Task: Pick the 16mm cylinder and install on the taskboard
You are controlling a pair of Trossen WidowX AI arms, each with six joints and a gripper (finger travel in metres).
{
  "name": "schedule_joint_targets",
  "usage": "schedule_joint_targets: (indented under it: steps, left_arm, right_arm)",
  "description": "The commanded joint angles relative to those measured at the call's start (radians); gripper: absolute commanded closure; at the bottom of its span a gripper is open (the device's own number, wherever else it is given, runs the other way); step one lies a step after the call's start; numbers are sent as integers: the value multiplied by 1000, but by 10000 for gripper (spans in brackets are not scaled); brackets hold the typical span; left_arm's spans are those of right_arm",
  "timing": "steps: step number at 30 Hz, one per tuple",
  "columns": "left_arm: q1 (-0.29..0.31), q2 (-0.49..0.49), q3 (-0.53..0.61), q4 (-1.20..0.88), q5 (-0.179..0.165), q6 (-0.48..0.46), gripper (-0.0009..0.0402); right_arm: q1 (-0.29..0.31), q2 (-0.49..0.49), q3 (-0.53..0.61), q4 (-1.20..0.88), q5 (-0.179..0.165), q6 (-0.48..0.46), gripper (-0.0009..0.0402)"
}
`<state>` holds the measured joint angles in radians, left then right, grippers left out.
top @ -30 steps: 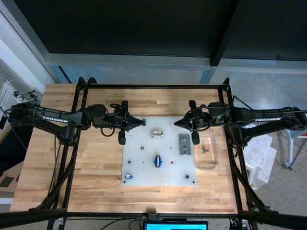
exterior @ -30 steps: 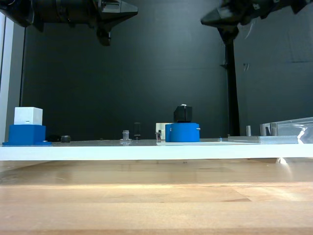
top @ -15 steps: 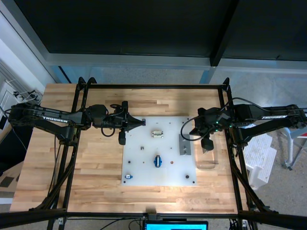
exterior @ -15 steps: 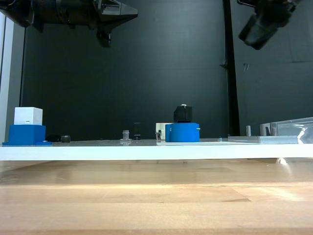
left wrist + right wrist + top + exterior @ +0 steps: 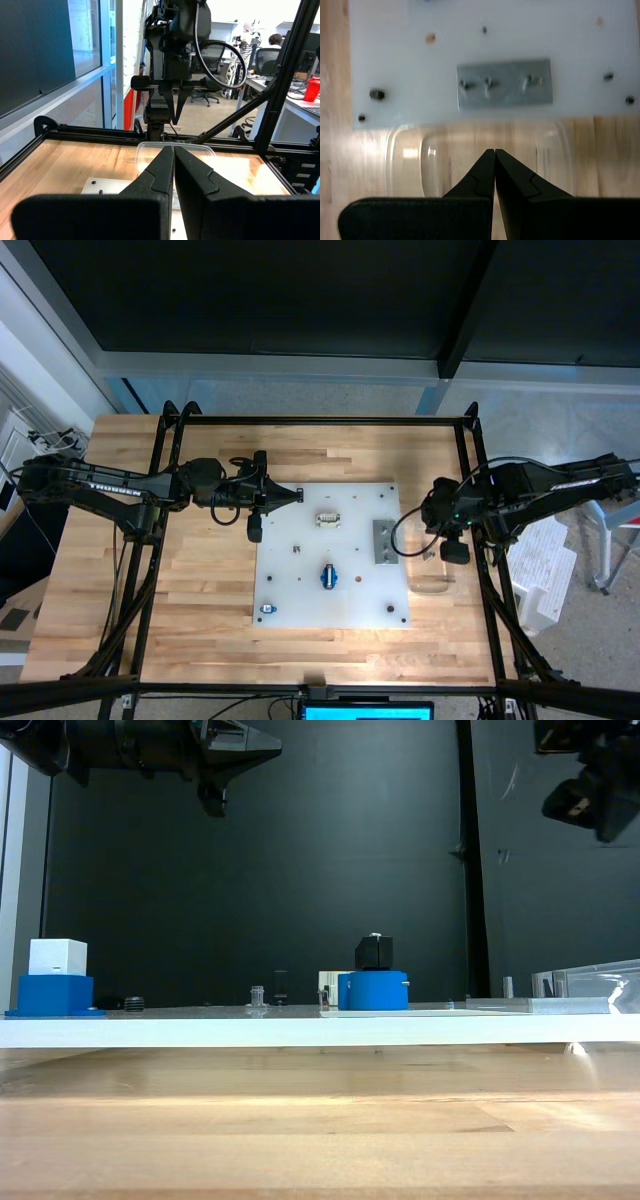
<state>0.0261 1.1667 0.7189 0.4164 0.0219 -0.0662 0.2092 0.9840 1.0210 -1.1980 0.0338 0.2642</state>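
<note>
Right gripper [image 5: 494, 151], tips pinched, hovered over the clear tray [image 5: 431, 588], 16mm cylinder [image 5: 428, 554] just taskboard [image 5: 300, 585]-side of it; left gripper [image 5: 297, 496], likewise pinched, sat well apart.

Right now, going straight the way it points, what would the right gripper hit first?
Likely the clear tray beside the taskboard; the shut right gripper points down into it. The left gripper, shut, hovers above the taskboard's far-left corner.
</note>
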Motion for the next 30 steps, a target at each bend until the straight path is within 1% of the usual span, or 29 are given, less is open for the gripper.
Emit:
schedule_joint_targets:
  steps: [1,5,7,11,15,17,18,30]
  left_arm:
    - [0,0,0,0,0,0,393]
    - [0,0,0,0,0,0,393]
    - [0,0,0,0,0,0,393]
    - [0,0,0,0,0,0,393]
    - [0,0,0,0,0,0,393]
    - [0,0,0,0,0,0,393]
    - [0,0,0,0,0,0,393]
    - [0,0,0,0,0,0,393]
  right_arm:
    - [23,0,-1,-39,0,25,393]
    - [34,0,-1,-63,2,60,393]
    - [35,0,-1,-63,11,69,393]
    - [36,0,-1,-63,11,74,393]
    - [37,0,-2,-62,11,103,393]
    - [38,0,-4,-62,27,117,393]
    - [38,0,-6,-62,28,122,393]
    - [40,0,-37,-61,27,132,393]
